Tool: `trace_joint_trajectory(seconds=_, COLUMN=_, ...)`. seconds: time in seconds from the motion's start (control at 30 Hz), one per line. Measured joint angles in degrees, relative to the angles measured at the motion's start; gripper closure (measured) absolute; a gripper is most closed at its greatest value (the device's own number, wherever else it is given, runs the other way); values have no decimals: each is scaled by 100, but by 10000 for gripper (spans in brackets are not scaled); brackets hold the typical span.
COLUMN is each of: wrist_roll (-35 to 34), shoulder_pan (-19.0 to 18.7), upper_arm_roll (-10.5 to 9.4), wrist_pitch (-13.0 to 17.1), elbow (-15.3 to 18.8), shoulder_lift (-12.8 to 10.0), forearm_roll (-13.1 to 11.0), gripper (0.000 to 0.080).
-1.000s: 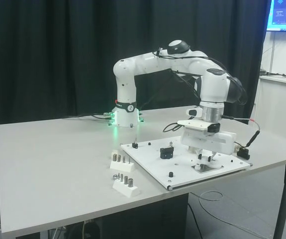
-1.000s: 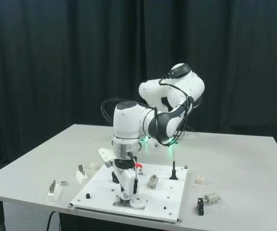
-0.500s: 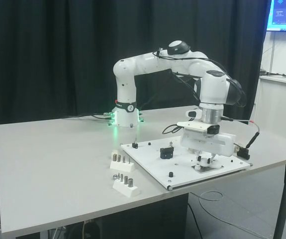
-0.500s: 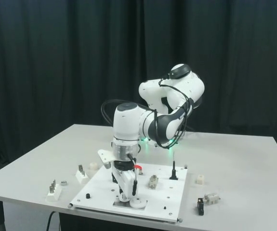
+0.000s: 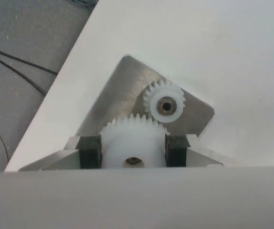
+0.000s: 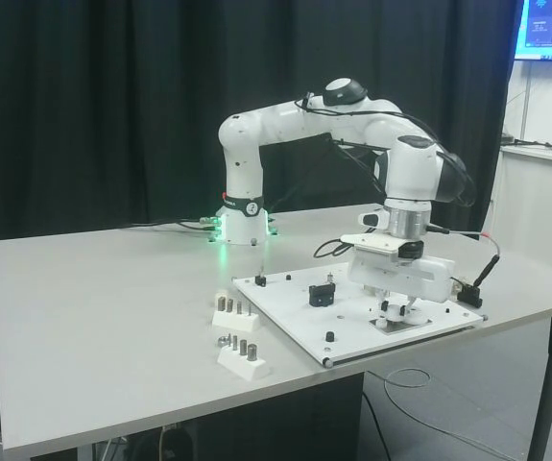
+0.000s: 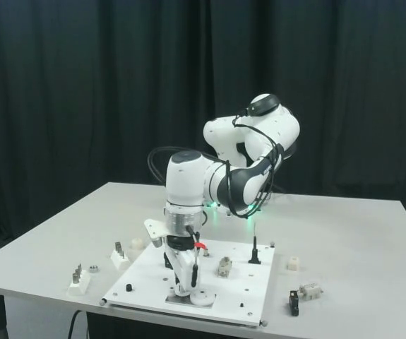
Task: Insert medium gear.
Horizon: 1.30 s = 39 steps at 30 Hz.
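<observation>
gripper (image 5: 133, 151) state: the two black fingers (image 5: 89, 151) are closed onto opposite sides of the medium gear (image 5: 133, 142), so the gap between them equals the width of the gear. the gear is held flat, with its centre hole facing up toward the wrist camera. this hold keeps the hole axis vertical, which is what a downward push onto an upright shaft calls for.

the gear sits directly between the fingertips, low over the grey metal plate (image 5: 113, 98) set into the white board (image 5: 232, 52). a smaller white gear (image 5: 164, 104) is already seated on the plate on its own shaft. the held gear lies just beside it, and their teeth appear to touch or mesh at the near edge. whether the held gear is fully down on its own shaft cannot be told from the wrist view, since the plate under it is hidden.

in the room views the arm (image 6: 391, 144) reaches down near the front edge of the board, which rests on the counter (image 6: 103, 288). the gripper points straight down there, judged as a way to keep the insertion force in line with the shaft. two small white blocks holding pegs (image 6: 232, 310) stand on the counter, well apart from the gripper.

judgement: the step in hand is seating the gear; release has not yet taken place.
</observation>
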State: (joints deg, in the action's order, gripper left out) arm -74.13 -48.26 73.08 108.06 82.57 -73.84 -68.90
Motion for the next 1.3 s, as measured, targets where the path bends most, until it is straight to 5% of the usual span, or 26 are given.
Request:
trace_joint_trajectory(seconds=0.27, wrist_roll=-425, shoulder_pan=-1, upper_arm_roll=0, wrist_pitch=0, elbow=9, shoulder_lift=0, forearm_roll=0, gripper=519)
trace_joint_trajectory(seconds=1.3, wrist_roll=-198, shoulder_pan=1, upper_arm_roll=-3, wrist_pitch=6, elbow=116, shoulder_lift=16, forearm_roll=-237, gripper=519)
